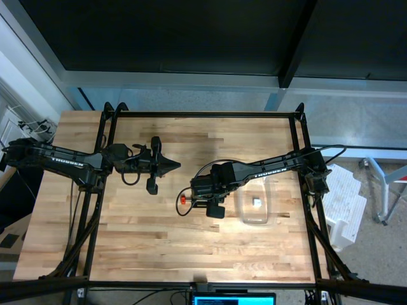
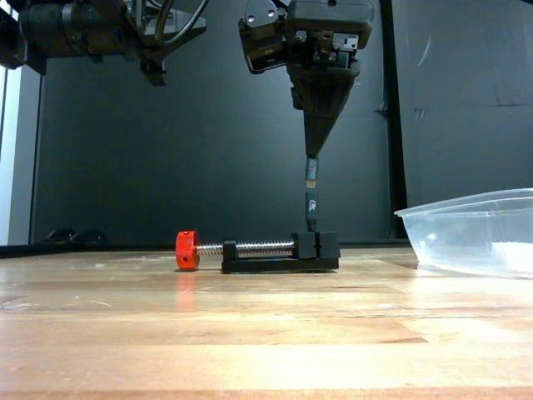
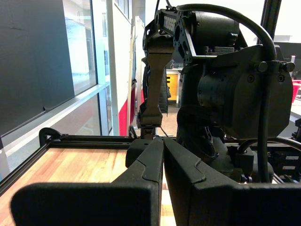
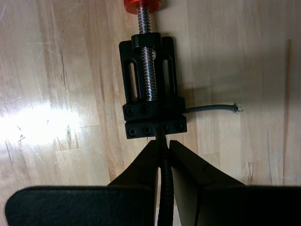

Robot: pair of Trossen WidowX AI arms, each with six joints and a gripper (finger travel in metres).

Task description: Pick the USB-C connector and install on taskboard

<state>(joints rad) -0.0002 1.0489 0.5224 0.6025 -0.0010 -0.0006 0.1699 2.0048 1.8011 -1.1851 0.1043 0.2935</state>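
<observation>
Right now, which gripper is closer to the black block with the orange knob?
Right. The right gripper hangs just above the taskboard, holding the USB-C connector over it. The left gripper, shut, is well off to the side.

Overhead light leaves white glare on the bench (image 4: 42, 125) beside the taskboard (image 4: 153, 94). Above it the right pincer (image 4: 162, 145), clamped on the USB-C connector (image 2: 311, 170), reads black and soft-edged. At the taskboard's 11 o'clock, the closed left pincer (image 3: 163, 141) is silhouetted against bright windows (image 3: 84, 47).
</observation>
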